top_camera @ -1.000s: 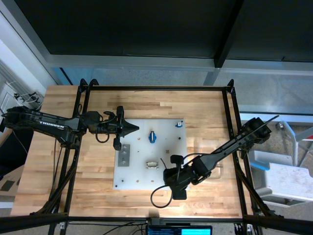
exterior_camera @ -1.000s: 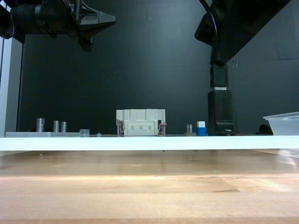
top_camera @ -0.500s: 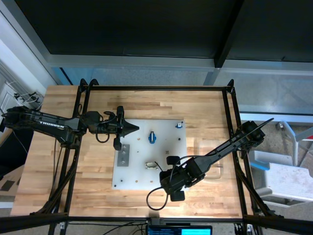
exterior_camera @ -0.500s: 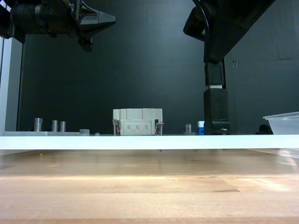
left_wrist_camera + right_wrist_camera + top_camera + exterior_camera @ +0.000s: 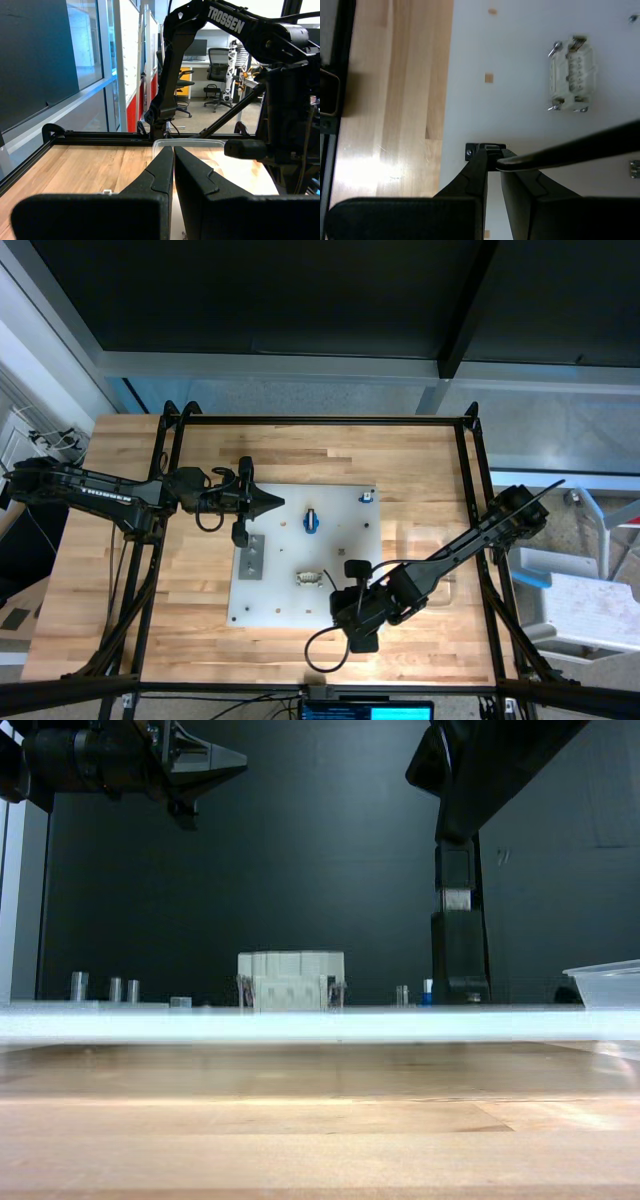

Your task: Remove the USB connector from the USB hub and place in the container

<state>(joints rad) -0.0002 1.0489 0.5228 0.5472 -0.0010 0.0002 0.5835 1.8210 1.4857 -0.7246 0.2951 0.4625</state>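
Note:
My right gripper (image 5: pixel 492 156) points down at the near right part of the white board (image 5: pixel 285 585), shut on the plug of the USB connector (image 5: pixel 570 147). Its thin black cable leaves between the fingers and curls into a loop (image 5: pixel 318 652) off the board's near edge. The USB hub (image 5: pixel 472 151) is a small black block on the board right at the fingertips. From table height it stands upright (image 5: pixel 460 958) under the gripper. The clear container (image 5: pixel 432 558) lies right of the board, partly under the right arm. My left gripper (image 5: pixel 268 502) hovers shut above the board's far left corner.
On the board are a grey block with pegs (image 5: pixel 252 560), a white multi-pin connector (image 5: pixel 308 580), a blue part (image 5: pixel 311 519) and a small blue piece (image 5: pixel 366 494). A black frame (image 5: pixel 320 421) rims the wooden table.
The right gripper shifted slightly left and back while still on the plug. The board and its parts slid a little left in the low view. The left arm stayed still.

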